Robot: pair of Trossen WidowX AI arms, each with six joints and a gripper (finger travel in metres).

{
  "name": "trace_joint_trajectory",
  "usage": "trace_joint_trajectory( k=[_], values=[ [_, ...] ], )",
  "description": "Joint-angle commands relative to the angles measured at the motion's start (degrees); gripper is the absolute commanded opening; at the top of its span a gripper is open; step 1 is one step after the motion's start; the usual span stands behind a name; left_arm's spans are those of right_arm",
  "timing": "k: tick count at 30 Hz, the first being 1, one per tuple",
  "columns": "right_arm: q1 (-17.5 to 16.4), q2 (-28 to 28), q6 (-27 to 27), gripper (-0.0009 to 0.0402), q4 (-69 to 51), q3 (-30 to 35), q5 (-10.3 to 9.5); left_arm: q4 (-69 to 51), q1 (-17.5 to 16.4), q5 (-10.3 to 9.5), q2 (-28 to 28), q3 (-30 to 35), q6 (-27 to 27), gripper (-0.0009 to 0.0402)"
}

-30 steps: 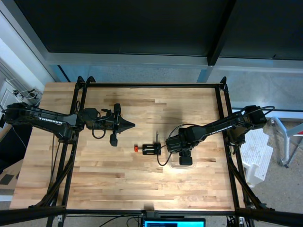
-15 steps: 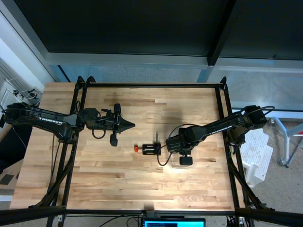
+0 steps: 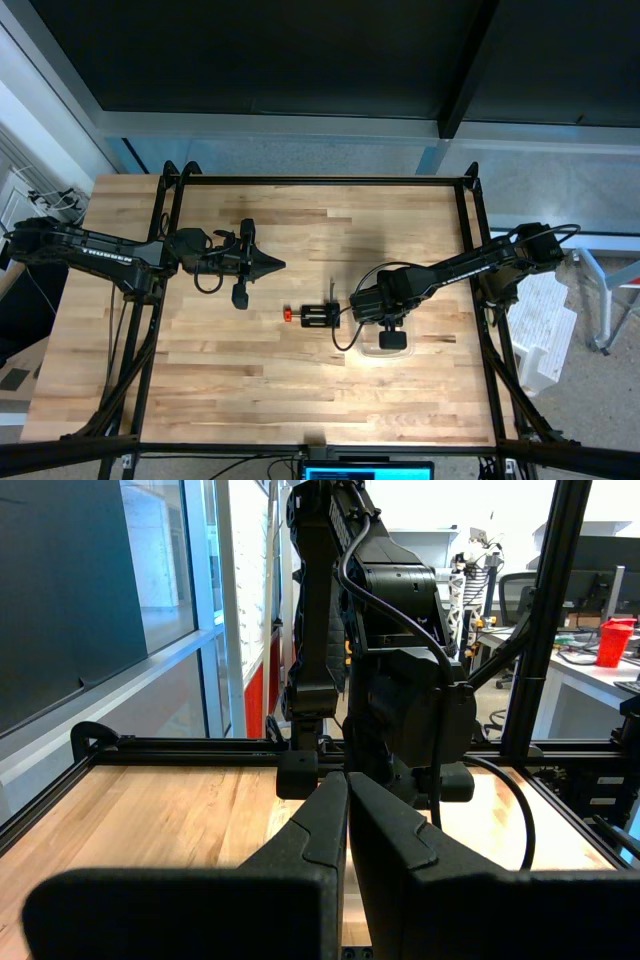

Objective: Pick the USB-C connector and install on taskboard

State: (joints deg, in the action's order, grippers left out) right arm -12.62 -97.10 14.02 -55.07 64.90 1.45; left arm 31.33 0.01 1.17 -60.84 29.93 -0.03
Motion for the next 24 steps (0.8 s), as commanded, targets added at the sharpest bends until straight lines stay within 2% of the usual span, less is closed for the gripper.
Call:
trace_joint_trajectory(
  k=[1, 19, 24],
  values=[
    [0.0, 0.0, -0.2, 0.0000, -0.8, 0.9, 0.02, 0.0, 0.0, 0.02, 0.0, 0.0, 0.0, 0.0000],
    [0.5, 1.8, -1.2, 0.0000, -11.1, 9.4, 0.09, 0.0, 0.0, 0.04, 0.0, 0.0, 0.0, 0.0000],
    [0.7, 2.1, -1.2, 0.0000, -13.9, 12.0, 1.84, 0.0, 0.0, 0.02, 0.0, 0.0, 0.0, 0.0000]
  ],
)
